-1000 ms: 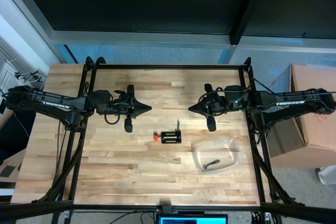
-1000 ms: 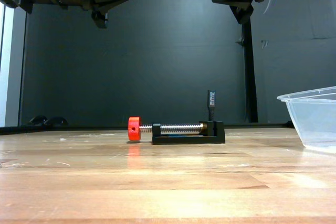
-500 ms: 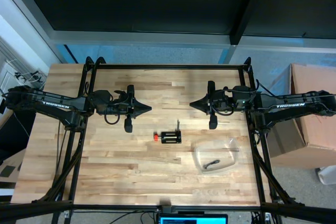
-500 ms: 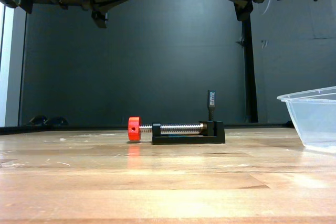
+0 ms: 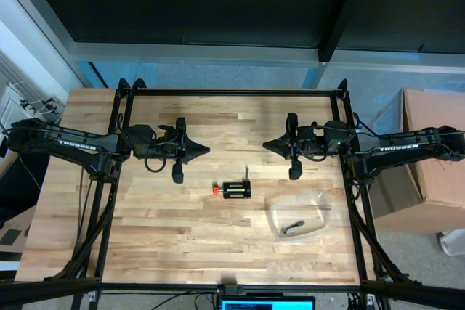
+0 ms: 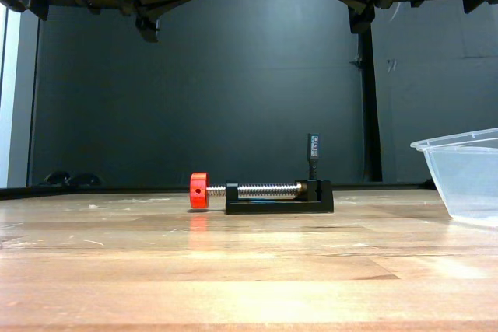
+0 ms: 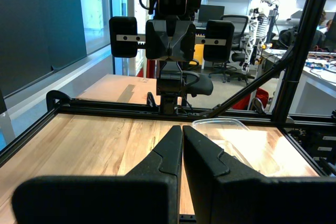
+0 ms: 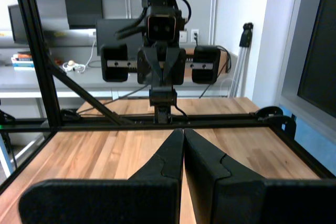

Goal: Remove the USB-C connector from the USB-C receptacle and place in the container

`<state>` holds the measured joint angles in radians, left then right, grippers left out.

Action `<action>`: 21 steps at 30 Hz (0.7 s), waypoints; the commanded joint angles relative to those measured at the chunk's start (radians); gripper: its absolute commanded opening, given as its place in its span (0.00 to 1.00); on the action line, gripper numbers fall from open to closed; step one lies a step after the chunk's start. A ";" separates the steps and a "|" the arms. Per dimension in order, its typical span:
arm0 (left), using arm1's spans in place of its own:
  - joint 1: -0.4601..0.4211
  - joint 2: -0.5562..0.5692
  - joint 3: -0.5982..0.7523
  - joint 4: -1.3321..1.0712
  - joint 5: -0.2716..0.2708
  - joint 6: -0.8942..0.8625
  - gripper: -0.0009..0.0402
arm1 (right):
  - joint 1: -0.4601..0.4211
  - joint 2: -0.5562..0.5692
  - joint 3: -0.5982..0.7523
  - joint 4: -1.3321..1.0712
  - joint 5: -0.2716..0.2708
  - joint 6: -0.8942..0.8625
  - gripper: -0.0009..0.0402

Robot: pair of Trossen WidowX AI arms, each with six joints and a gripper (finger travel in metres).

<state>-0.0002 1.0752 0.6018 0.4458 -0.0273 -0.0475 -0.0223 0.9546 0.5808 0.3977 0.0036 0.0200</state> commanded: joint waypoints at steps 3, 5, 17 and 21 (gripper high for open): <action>0.000 0.000 0.000 0.000 0.000 0.000 0.02 | 0.000 0.001 0.000 0.006 0.000 0.002 0.02; 0.000 0.000 0.000 0.000 0.000 0.000 0.02 | 0.000 0.001 -0.001 0.006 -0.001 0.012 0.02; 0.000 0.000 0.000 0.000 0.000 0.000 0.02 | 0.001 0.001 -0.002 0.006 0.003 0.020 0.02; 0.000 0.000 0.000 0.000 0.000 0.000 0.02 | 0.000 0.001 -0.002 0.006 0.003 0.020 0.02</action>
<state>-0.0002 1.0748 0.6018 0.4458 -0.0273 -0.0471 -0.0219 0.9550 0.5793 0.4042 0.0059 0.0395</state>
